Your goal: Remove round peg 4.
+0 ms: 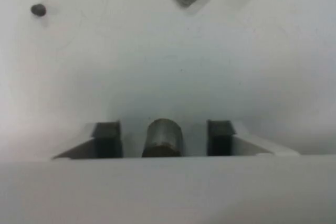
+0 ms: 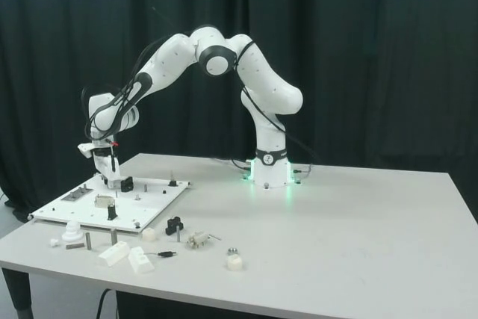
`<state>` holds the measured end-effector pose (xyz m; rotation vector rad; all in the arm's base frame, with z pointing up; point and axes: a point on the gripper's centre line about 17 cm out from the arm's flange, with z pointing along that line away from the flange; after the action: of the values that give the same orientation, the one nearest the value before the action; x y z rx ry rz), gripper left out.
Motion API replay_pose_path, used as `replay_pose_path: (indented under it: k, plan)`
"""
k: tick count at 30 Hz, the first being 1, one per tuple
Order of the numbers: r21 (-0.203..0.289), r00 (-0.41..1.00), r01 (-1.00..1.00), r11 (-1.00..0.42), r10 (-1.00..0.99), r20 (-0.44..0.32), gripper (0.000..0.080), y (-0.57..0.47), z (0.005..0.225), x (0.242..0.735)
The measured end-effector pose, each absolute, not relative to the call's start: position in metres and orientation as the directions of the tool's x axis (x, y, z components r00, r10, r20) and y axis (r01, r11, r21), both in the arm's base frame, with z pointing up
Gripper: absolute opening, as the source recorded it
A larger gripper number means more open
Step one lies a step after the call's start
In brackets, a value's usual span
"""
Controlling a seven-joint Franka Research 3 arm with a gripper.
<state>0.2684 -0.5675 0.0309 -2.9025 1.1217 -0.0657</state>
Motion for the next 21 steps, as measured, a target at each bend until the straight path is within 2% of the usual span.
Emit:
replay_pose_path:
  k: [6,7,21]
  plan:
    - [-0.044,0.739,-0.672,-0.739,-0.674,0.026,0.0538,-0.5664,0.0285,0.2685]
    - [-0.044,0.739,-0.672,-0.739,-0.673,0.027,0.0147,-0.5663,0.0285,0.2688]
    - [-0.048,0.734,-0.677,-0.734,-0.678,0.029,0.0152,-0.5663,0.0288,0.2693]
